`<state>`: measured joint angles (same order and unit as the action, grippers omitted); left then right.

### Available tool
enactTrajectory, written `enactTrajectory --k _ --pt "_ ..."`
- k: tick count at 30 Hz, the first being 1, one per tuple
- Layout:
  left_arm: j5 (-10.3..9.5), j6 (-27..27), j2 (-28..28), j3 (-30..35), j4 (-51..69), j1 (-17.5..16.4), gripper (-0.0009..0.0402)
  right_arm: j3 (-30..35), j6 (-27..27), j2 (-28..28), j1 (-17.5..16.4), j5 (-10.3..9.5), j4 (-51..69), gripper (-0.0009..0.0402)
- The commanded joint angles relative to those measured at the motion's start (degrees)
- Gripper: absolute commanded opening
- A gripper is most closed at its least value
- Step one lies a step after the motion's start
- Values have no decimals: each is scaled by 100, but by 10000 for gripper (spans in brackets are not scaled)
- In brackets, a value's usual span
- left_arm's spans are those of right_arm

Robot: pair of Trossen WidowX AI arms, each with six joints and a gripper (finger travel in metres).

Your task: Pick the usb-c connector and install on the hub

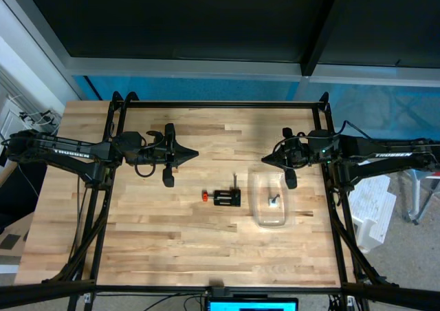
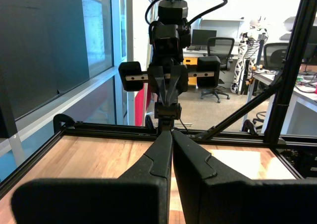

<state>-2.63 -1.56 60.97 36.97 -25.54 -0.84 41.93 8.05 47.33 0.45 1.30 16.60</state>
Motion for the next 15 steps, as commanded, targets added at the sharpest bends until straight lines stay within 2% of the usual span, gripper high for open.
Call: enactTrajectory --k 1,10,15 --pt "0 2 2 0 -2 0 0 232 72 24 -92 4 879 0" --pt "0 2 2 0 0 -2 0 678 162 422 -413 -9 2559 0" --pt "0 2 2 0 0 0 0 938 188 815 -544 -358 3082 0"
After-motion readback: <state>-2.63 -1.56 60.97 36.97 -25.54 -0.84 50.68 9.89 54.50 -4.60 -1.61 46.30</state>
